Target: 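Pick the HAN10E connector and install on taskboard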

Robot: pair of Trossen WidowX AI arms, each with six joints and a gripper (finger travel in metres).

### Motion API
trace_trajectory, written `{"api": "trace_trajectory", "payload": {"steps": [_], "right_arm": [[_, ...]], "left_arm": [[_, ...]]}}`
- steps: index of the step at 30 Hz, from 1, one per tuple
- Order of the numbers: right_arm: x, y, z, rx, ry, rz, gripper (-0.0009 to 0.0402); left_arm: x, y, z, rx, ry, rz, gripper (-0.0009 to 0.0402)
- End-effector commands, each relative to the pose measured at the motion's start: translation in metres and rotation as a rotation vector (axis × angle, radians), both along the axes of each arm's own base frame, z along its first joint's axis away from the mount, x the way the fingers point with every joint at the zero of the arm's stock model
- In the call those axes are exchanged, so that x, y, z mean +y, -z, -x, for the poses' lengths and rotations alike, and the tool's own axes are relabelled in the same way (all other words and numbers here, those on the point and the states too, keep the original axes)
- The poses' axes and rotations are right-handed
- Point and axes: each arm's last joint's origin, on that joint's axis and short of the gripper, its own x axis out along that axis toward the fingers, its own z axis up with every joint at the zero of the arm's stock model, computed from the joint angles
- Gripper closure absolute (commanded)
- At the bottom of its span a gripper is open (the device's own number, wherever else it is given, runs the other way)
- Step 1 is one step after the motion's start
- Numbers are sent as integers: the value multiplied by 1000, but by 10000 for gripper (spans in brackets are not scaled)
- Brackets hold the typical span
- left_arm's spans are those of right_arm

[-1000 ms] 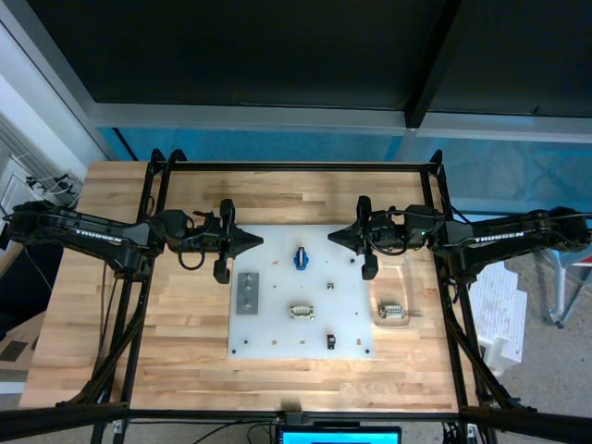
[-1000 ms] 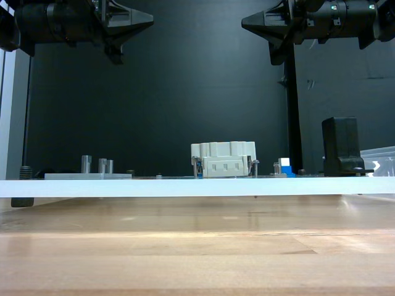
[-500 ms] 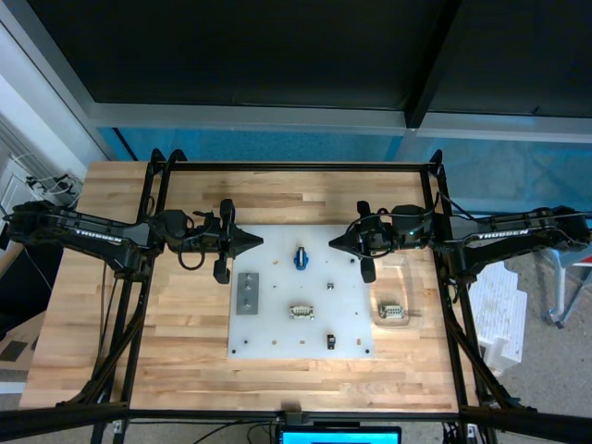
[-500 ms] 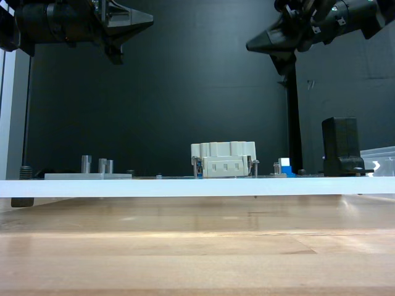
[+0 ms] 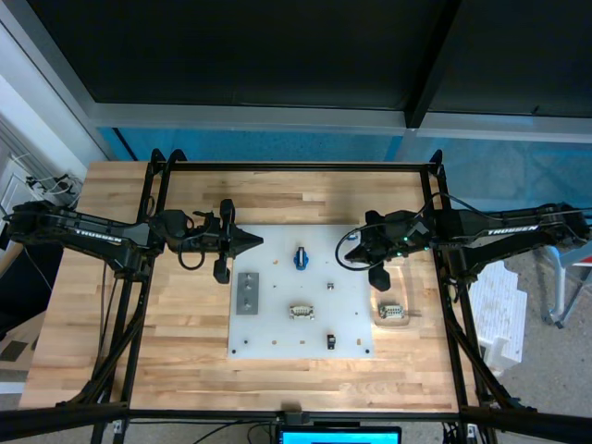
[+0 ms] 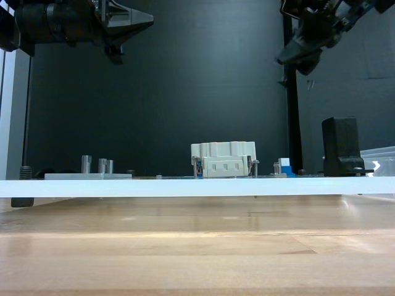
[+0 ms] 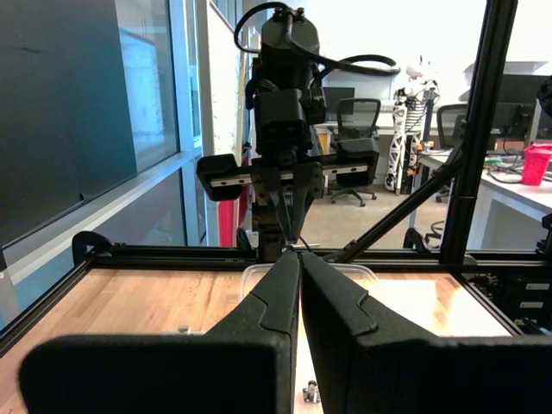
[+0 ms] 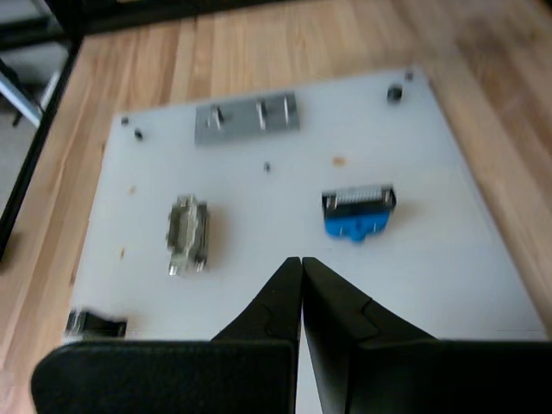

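Observation:
A beige-grey HAN10E connector point(image 5: 390, 312) lies in the clear tray point(image 5: 404, 277) just right of the white taskboard point(image 5: 277, 328). A like-looking connector point(image 5: 301, 314) point(image 6: 223, 159) point(image 8: 188, 235) stands on the taskboard near its middle. My right gripper point(image 5: 356, 250) point(image 6: 281, 60) point(image 8: 300, 259) hangs high over the board's right part, nose tilted down, shut and holding nothing. My left gripper point(image 5: 257, 240) point(image 6: 151, 23) point(image 7: 299, 253) hovers level above the board's far left corner, also shut and holding nothing.
On the board sit a grey block point(image 5: 248, 292) point(image 8: 247, 116) with three pins, a blue part point(image 5: 300, 257) point(image 8: 358, 212) and a black fitting point(image 5: 331, 341) point(image 6: 340, 147). A black frame point(image 5: 296, 167) borders the wooden table.
My right gripper has tipped from level to nose-down and drawn back to the right, toward the tray side. The left arm and the parts have not moved.

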Motion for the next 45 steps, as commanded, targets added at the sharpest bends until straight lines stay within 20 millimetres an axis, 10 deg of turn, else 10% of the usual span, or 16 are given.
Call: {"api": "trace_trajectory", "payload": {"steps": [1, 21, 45], "right_arm": [[2, -4, 6, 82, 14, 4, 394], [30, 14, 16, 536, -37, 47, 393], [76, 21, 44, 693, -145, 83, 393]], "left_arm": [[0, 0, 0, 0, 0, 0, 392], [0, 0, 0, 0, 0, 0, 392], [0, 0, 0, 0, 0, 0, 392]]}}
